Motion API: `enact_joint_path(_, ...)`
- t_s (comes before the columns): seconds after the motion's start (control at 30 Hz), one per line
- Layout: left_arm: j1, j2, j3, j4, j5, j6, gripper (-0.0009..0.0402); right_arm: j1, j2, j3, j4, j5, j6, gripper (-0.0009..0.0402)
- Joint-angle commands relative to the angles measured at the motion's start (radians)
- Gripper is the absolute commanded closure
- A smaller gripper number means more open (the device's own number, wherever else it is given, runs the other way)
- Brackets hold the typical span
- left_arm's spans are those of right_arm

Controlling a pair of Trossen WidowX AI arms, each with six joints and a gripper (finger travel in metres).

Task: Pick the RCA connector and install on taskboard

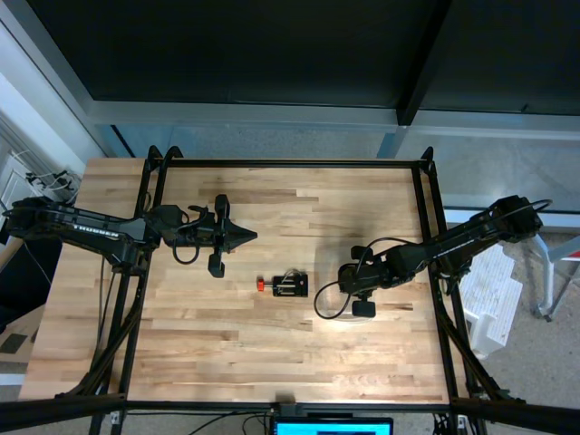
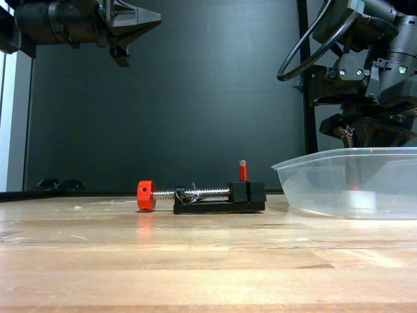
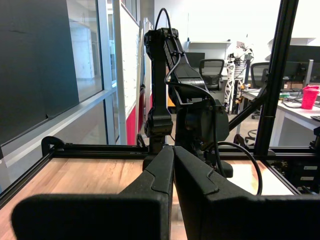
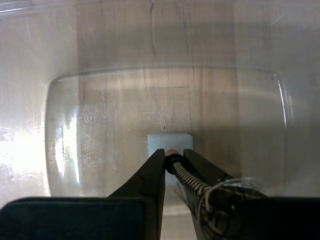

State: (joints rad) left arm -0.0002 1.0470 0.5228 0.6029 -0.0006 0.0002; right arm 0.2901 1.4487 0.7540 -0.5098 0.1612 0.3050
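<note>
connector (image 4: pixel 176 168) in right pincer (image 4: pixel 173 152); left pincer (image 3: pixel 173 148) aloft

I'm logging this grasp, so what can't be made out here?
Silvery spring-wrapped RCA connector, pinched in the right gripper over the clear plastic tray: hidden under the arm in the high view.
Whether it touches the white block: right wrist view looks straight down.
Small black taskboard's metal bits: too small, high view.
Left gripper, shut, raised at left: arm cut by low view's edge.

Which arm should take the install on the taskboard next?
Right. The right gripper looks pinched on the RCA connector over the clear tray, right beside the taskboard. The left gripper hangs high, shut and empty.
</note>
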Motion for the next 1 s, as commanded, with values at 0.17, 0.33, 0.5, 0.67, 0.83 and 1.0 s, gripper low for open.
enact_joint_path(0.17,0.0,0.0,0.0,0.0,0.0,0.0,0.0393,0.0,0.0,0.0,-0.001,0.0,0.001,0.0391)
enact_joint_path(0.33,0.0,0.0,0.0,0.0,0.0,0.0,0.0393,0.0,-0.007,0.0,-0.002,0.0,0.001,0.0391)
enact_joint_path(0.5,0.0,0.0,0.0,0.0,0.0,0.0,0.0393,0.0,-0.03,0.0,-0.014,0.0,0.001,0.0391)
enact_joint_path(0.67,0.0,0.0,0.0,0.0,0.0,0.0,0.0393,0.0,-0.067,0.013,-0.045,-0.003,0.002,0.0391)
enact_joint_path(0.83,0.0,0.0,0.0,0.0,0.0,0.0,0.0393,0.0,-0.115,0.064,-0.134,-0.005,0.001,0.0391)
enact_joint_path(1.0,0.0,0.0,0.0,0.0,0.0,0.0,0.0393,0.0,-0.159,0.128,-0.22,-0.005,0.001,0.0391)
